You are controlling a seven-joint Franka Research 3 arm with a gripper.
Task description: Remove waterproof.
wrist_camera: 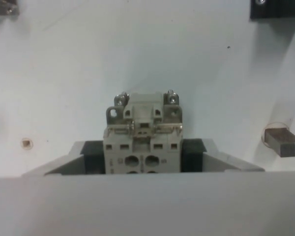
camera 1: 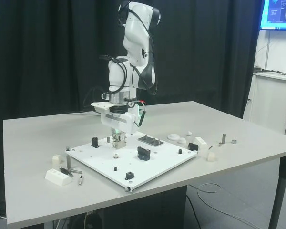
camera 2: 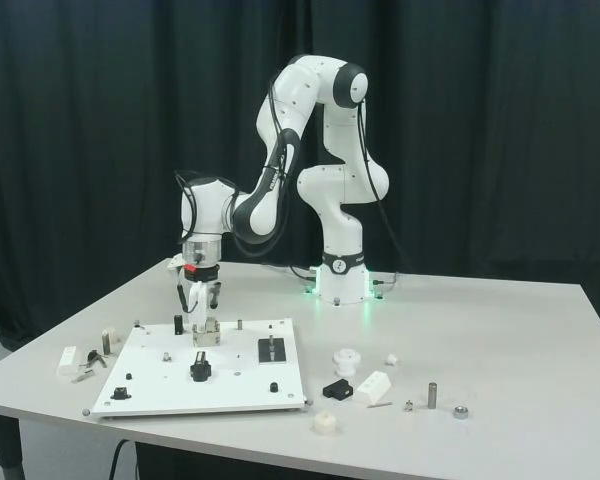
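While the arm hangs over the white board (camera 1: 152, 164), the gripper (camera 1: 117, 135) sits right down on the connector (wrist_camera: 143, 135), and that's the waterproof part this task wants off. It stands upright on the board's far side, towards the robot base, between a small black post (camera 1: 95, 141) and a grey plate with two pins (camera 1: 151, 140).

Look at the wrist view: the connector is dead centre between the two fingers (wrist_camera: 93, 156), a dark pad on either flank of its grey body. The pads look to be touching or all but touching its sides, so I'd call the gripper narrow and set around the connector, though I can't say for certain it's squeezing yet. Two screw heads and a metal bracket (wrist_camera: 173, 114) show on the connector's upper part, clear of the fingers.

The relation that counts: the connector lies straight below the wrist, its long axis vertical and in line with the gripper. In my judgement the coming move is a firm clamp and a straight pull upward. Any tilt could jam it in its seat or drag the board along.

Loose parts lie on the table (camera 1: 238, 124) well away, not in play.
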